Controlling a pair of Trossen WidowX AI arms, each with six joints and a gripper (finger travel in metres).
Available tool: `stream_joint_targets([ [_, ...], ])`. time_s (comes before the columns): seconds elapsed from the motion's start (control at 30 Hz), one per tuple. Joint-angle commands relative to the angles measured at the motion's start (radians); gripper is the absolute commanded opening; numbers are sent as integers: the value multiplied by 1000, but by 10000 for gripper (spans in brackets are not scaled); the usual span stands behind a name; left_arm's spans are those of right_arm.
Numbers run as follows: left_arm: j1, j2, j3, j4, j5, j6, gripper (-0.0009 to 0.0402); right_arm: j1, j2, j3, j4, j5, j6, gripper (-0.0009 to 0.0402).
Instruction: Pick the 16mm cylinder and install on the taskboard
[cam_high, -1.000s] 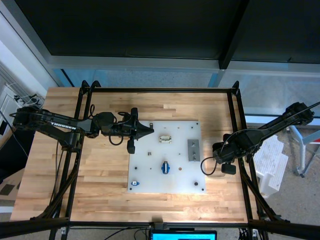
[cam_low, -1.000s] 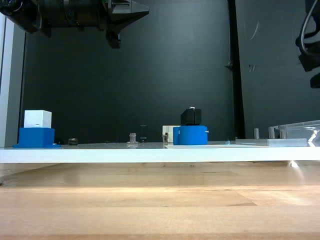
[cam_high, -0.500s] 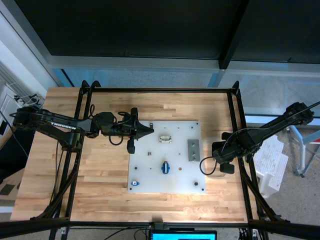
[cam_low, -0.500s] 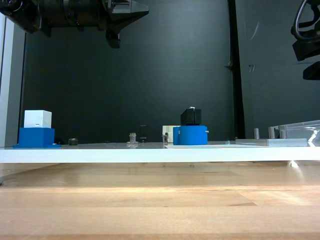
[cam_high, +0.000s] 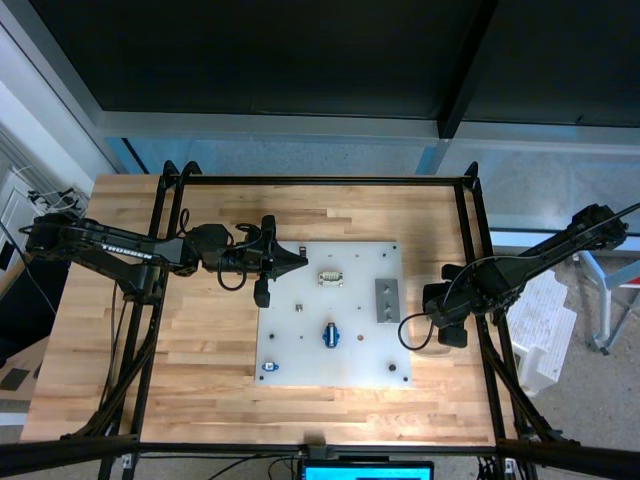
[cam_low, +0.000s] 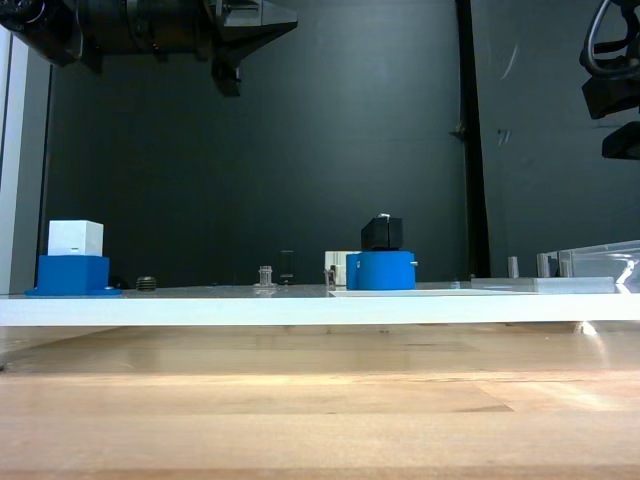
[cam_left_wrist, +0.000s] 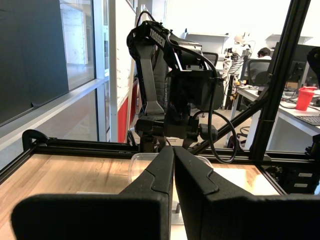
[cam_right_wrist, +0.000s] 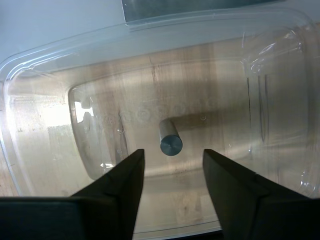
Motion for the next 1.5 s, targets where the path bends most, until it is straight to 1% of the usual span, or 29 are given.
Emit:
stream_joint_targets([
  [0.03,0,0,0,0,0,0,0,1,0,-2,2,1,0,205],
  [0.13,0,0,0,0,0,0,0,2,0,-2,4,7,0,221],
  [0.23,0,0,0,0,0,0,0,2,0,-2,10,26,2,226],
  [0.27,0,0,0,0,0,0,0,2,0,-2,12,27,2,227],
  [0.43,0,0,0,0,0,0,0,5,1,-22,46,26,0,226],
  [1.03,0,0,0,0,0,0,0,13,1,-169,201,22,0,220],
  [1.3,0,0,0,0,0,0,0,14,1,-206,219,25,-1,207],
  [1.5,0,0,0,0,0,0,0,15,1,-209,263,25,-1,198],
])
